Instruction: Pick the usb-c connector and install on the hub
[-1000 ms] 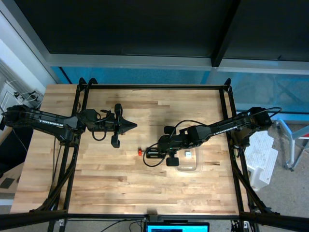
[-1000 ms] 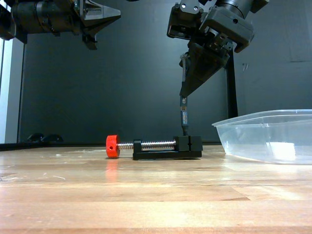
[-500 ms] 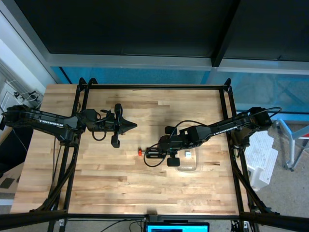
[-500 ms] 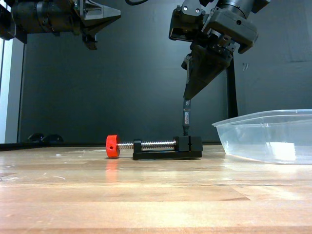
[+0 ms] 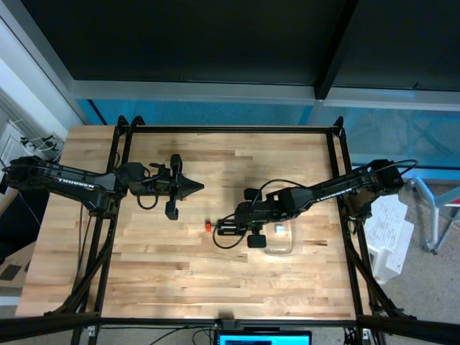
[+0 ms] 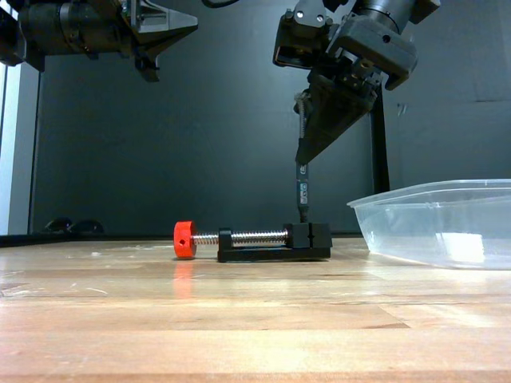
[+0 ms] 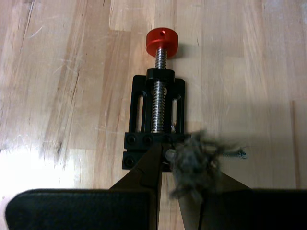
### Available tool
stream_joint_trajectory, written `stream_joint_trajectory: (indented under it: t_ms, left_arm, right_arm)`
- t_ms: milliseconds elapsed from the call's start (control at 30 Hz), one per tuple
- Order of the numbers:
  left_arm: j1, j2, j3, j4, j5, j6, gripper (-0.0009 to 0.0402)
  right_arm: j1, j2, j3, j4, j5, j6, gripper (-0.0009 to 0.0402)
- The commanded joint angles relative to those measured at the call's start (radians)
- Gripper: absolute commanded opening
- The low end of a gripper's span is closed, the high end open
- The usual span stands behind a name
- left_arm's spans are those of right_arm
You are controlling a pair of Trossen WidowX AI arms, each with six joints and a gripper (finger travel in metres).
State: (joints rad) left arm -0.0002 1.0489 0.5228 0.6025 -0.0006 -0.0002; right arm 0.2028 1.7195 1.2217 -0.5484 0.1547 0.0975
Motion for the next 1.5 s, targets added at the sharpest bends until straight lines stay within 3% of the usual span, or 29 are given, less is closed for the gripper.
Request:
stream_joint_trajectory:
  t_ms: [33,700,1200,1500]
  left_arm:
    - [0.000,0.000,0.000,0.000,0.000,0.000,0.0000]
    - [0.000,0.000,0.000,0.000,0.000,0.000,0.0000]
    - [0.000,0.000,0.000,0.000,0.000,0.000,0.0000]
    - [0.000,0.000,0.000,0.000,0.000,0.000,0.0000]
  right_arm:
    - [0.000,0.009,-0.006,-0.002,-0.009,-0.006,0.0000]
    - [0.000,-0.017,-0.005,0.006,-0.026,-0.006,0.0006]
    - [0.000,-0.047,-0.006,0.010,-0.026,-0.005,0.0127]
    - [0.000,-0.120,-0.019,-0.039,-0.025,0.003,0.0161]
